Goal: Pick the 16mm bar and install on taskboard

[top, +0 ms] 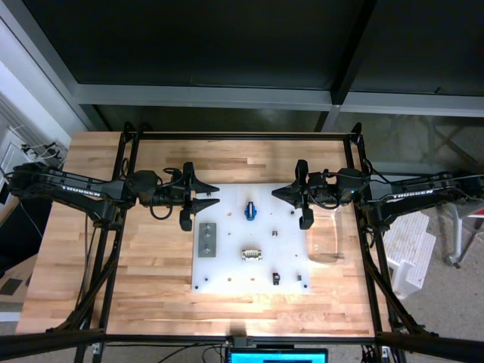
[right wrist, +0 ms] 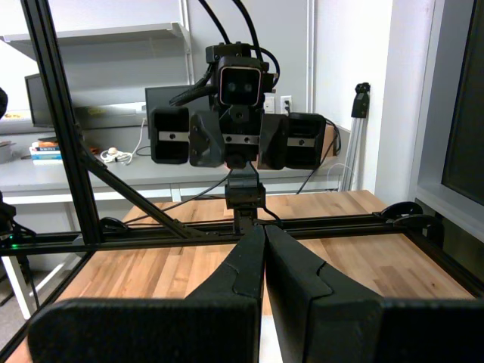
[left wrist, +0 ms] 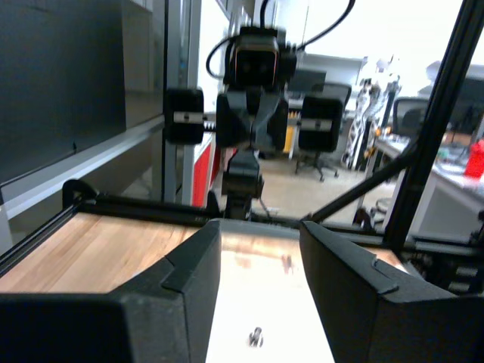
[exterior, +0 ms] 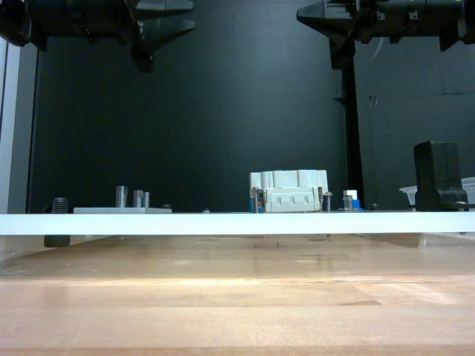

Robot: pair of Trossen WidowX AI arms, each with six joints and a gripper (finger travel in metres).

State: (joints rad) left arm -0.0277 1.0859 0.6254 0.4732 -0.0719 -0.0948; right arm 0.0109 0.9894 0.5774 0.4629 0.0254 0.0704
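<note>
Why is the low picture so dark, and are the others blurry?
Low view: black backdrop, left gripper and right gripper silhouetted high above the white board. Left wrist view: blown-out background, soft focus, left gripper open. Right wrist view: even light, sharp, right gripper shut. High view: dark background; the 16mm bar I cannot find.

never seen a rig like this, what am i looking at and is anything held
Two robot arms reach inward over a wooden table. One picture looks down from above, one sits level with the tabletop, and two come from wrist cameras. The left gripper hovers open above the left edge of the white task board. The right gripper hovers shut, empty, above its right part. On the board are a grey plate, a blue part and a white connector. I cannot tell which piece is the 16mm bar.
</note>
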